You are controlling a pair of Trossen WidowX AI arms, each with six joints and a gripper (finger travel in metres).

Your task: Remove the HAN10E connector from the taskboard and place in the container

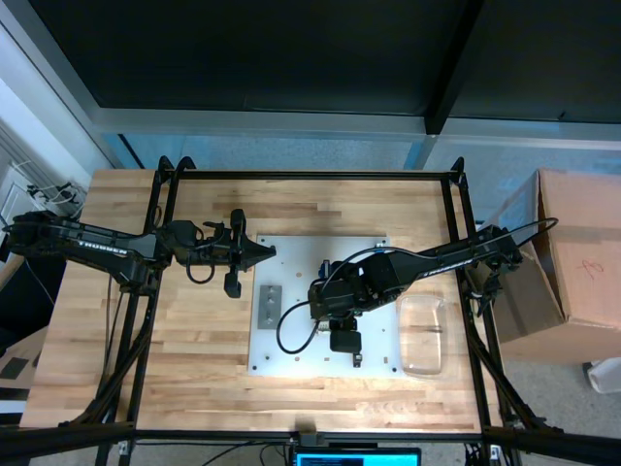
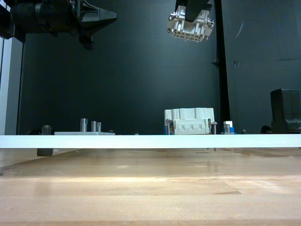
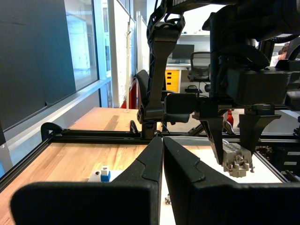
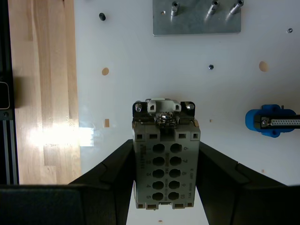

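- Wood of the table lies closest to us, and past it sits the white taskboard. Where is our HAN10E connector?
- Up in the air! Our right gripper squeezes it from both sides, fingers only as wide apart as the connector. It hangs high over the middle of the taskboard, a bit tilted, well clear of the grey seat below.
- So we think the pulling-out part is done?
- It looks so. Now we think we must carry it to the container. That stands on the table just beside the taskboard's right edge. Then we go down and let go.
- Is anything in our way?
- We see a black block standing toward the taskboard's right edge. We are well above it, so we think we can pass over. We only need to wait until we are over the container before we go low.
- And our left gripper?
- Its fingers are pressed together with nothing between them. It hovers high by the taskboard's left edge, far from our path.
- What else is around?
- We see a metal plate with little pegs near the left edge, and a blue plug. Neither should bother us.
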